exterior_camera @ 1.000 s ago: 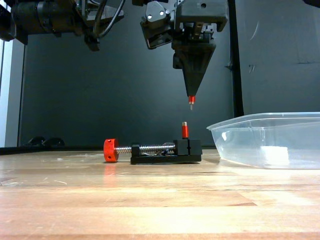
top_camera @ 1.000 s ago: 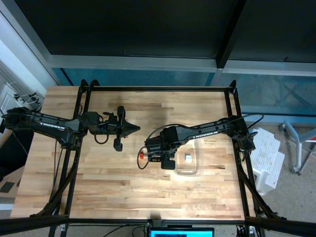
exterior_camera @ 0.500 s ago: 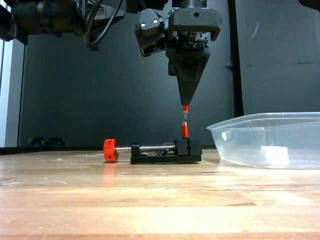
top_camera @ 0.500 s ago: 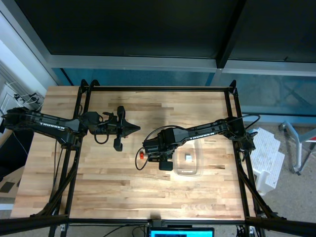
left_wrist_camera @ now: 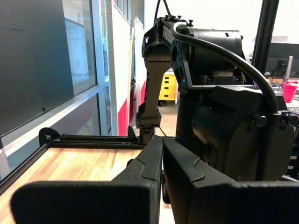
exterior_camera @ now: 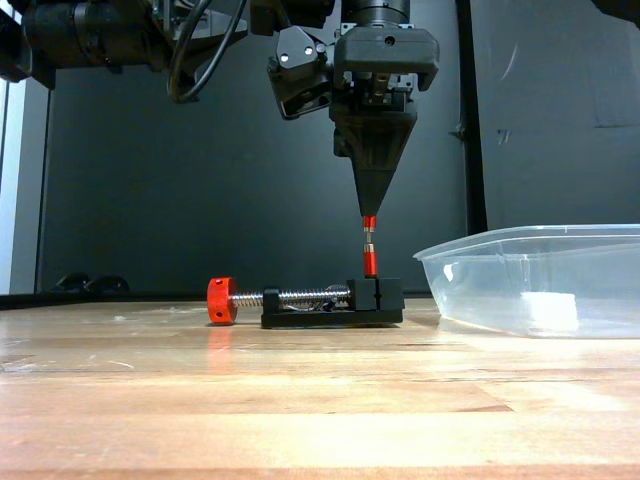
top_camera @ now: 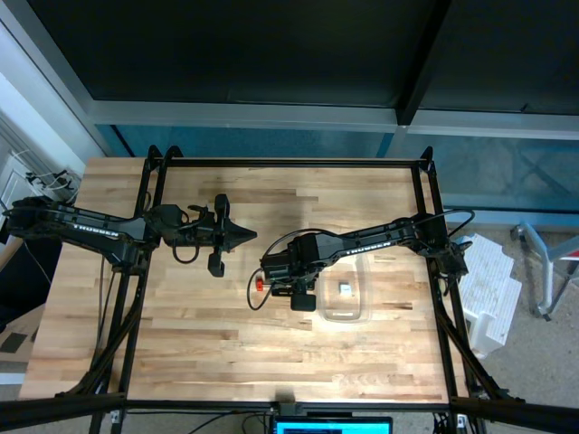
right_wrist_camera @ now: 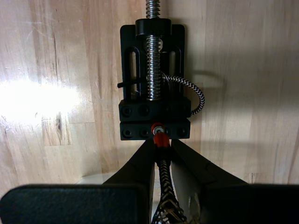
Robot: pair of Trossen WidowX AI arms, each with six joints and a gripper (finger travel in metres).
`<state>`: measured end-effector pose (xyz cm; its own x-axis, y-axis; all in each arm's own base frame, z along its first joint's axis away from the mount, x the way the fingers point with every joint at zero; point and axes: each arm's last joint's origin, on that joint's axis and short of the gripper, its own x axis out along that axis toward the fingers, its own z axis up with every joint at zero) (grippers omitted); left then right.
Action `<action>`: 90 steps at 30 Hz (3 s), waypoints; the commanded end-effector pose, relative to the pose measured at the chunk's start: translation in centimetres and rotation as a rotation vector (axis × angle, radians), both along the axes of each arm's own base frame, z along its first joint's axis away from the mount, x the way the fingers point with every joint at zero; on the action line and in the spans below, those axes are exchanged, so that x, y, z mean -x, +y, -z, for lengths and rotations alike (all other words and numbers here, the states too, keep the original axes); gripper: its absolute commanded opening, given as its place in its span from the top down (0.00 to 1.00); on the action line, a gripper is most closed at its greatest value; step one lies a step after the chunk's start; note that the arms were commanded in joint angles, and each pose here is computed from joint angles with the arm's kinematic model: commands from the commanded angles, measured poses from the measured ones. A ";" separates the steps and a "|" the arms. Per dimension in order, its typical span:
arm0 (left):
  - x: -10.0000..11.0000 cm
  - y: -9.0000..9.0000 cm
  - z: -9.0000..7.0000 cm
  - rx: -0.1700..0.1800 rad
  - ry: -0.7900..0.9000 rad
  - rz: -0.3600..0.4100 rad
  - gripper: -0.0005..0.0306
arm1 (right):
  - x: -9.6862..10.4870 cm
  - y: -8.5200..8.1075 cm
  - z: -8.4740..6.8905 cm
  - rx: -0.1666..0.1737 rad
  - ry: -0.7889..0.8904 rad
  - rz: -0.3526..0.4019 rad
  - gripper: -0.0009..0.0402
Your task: Pick the rca connector and install on the hub
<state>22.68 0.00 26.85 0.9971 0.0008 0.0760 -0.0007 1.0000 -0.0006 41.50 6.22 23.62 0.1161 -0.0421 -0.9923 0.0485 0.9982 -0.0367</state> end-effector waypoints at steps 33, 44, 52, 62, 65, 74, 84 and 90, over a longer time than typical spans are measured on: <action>0.0 0.0 0.0 0.000 0.000 0.000 0.98 | -0.6 -0.1 2.2 -0.005 0.014 -0.005 0.98; 0.0 0.0 0.0 0.000 0.000 0.000 0.98 | -0.6 -0.2 2.1 0.003 0.015 -0.008 0.96; 0.0 0.0 0.0 0.000 0.000 0.000 0.98 | -0.2 -0.2 1.0 -0.001 -0.009 -0.001 0.80; 0.0 0.0 0.0 0.000 0.000 0.000 0.98 | 1.0 -0.4 -1.3 -0.009 -0.073 0.003 0.61; 0.0 0.0 0.0 0.000 0.000 0.000 0.98 | 1.8 -0.5 -1.6 -0.015 -0.112 0.000 0.58; 0.0 0.0 0.0 0.000 0.000 0.000 0.98 | 5.1 -0.8 -2.3 -0.036 -0.250 -0.001 0.56; 0.0 0.0 0.0 0.000 0.000 0.000 0.98 | 7.7 -1.0 -1.8 -0.046 -0.311 -0.007 0.56; 0.0 0.0 0.0 0.000 0.000 0.000 0.98 | 7.7 -1.0 -1.8 -0.047 -0.314 -0.011 0.58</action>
